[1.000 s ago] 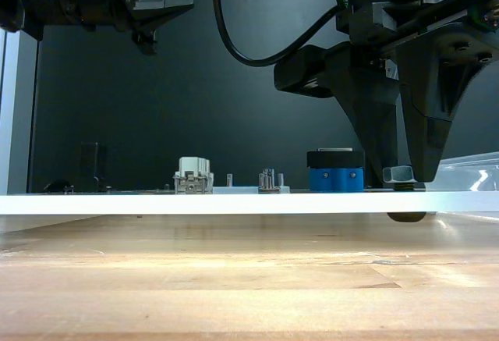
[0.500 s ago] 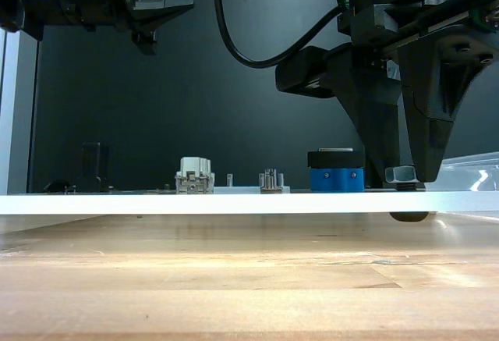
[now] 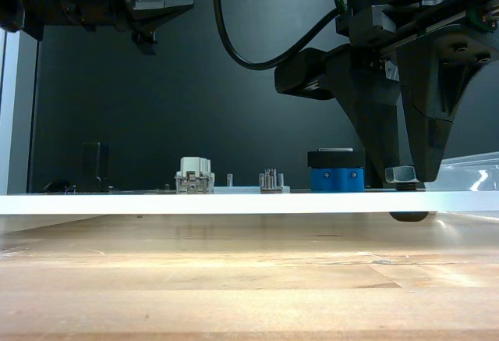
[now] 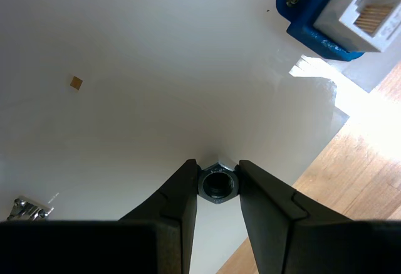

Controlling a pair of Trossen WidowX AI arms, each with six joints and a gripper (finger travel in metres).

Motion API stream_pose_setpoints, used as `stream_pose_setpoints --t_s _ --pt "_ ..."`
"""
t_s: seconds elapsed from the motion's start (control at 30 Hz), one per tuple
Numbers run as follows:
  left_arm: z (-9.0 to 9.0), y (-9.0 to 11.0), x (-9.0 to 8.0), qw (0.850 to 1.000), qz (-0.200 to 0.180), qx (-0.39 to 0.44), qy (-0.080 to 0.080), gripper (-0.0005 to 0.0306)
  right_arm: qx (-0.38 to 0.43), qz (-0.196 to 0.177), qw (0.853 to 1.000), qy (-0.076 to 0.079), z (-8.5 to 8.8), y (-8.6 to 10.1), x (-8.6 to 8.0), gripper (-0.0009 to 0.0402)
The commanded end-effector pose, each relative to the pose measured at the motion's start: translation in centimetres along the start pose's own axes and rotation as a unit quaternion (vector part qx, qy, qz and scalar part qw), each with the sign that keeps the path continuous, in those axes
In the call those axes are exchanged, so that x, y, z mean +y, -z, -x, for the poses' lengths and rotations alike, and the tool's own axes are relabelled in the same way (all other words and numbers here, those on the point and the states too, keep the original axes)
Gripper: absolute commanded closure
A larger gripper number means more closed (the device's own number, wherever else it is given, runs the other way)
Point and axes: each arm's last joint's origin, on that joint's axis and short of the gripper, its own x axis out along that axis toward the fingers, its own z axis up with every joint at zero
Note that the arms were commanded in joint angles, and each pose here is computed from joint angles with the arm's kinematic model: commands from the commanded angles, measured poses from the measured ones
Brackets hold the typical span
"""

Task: Pick the M12 fastener and fasten on the M12 threads

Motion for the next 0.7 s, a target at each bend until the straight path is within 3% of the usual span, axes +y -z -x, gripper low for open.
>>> stream_pose_setpoints --t_s 0.03,0.7 --pt "-0.01 0.00 0.00 1.000 0.000 0.000 0.000 0.0300 0.004 0.000 1.000 0.002 0.07 0.05 -0.04 0.0293" --pt "-0.01 0.00 0.00 1.000 0.000 0.000 0.000 0.0300 0.008 -0.003 1.000 0.002 0.41 0.00 -0.04 0.0283"
